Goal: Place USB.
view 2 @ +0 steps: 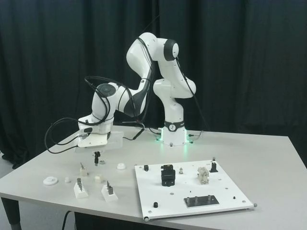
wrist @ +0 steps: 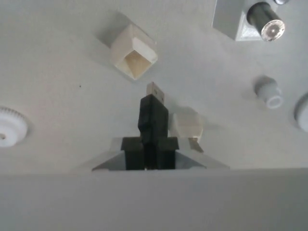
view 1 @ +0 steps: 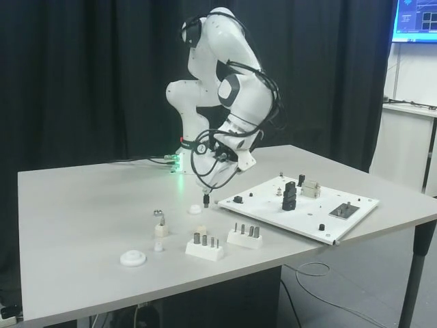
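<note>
The grey tabletop [view 1: 75,205] carries everything here, and the white Franka arm [view 1: 225,82], bolted at its back edge, bends low over the part of it beside the white square assembly board [view 2: 192,191], which lies toward the front edge. Two white holder blocks with grey pins [view 1: 205,247] sit close to the front edge, with a white toothed disc [view 1: 133,258] alongside them nearer the corner.

Down at the wrist, the jaws [wrist: 150,144] are clamped on the black USB plug with a bare metal tip [wrist: 154,113], so the task's thing is in the grip and hanging just above the tabletop, tip pointing down. In the wrist view a small white hollow cube socket [wrist: 134,52] stands a little ahead of that tip, and a second small white block [wrist: 187,126] sits right beside the plug.

Judging from this, the placing step is in hand. To do it well, line the metal tip squarely over the chosen spot, keep the plug upright, and lower slowly; the near block looks close enough to catch a finger. Only let go once the plug is seated or resting steady, or it may topple.
</note>
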You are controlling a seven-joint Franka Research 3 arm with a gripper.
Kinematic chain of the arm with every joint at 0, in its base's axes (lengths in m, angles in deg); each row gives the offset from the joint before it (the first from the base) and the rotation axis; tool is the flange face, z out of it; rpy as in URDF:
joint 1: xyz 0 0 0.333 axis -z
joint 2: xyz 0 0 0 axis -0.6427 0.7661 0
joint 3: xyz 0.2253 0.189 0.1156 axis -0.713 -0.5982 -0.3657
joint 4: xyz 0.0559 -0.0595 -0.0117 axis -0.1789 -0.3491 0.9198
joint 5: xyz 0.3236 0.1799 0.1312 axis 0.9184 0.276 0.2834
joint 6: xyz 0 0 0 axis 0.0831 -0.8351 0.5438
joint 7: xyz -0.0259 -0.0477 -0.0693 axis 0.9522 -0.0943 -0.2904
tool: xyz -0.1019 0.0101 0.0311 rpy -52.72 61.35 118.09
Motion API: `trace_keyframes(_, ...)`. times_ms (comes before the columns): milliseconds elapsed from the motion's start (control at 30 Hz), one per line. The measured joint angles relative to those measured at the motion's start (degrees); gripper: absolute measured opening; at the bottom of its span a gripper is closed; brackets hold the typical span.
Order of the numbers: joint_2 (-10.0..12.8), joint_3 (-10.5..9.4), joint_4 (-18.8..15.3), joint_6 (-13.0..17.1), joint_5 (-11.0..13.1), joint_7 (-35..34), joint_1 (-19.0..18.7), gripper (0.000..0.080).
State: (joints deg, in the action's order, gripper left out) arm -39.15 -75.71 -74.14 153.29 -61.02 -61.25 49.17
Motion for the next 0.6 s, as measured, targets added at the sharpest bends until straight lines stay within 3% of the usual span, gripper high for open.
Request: trace_keyframes(600,2.3,0.98,0.0,0.3,0.5,0.8,0.0,0.0052)
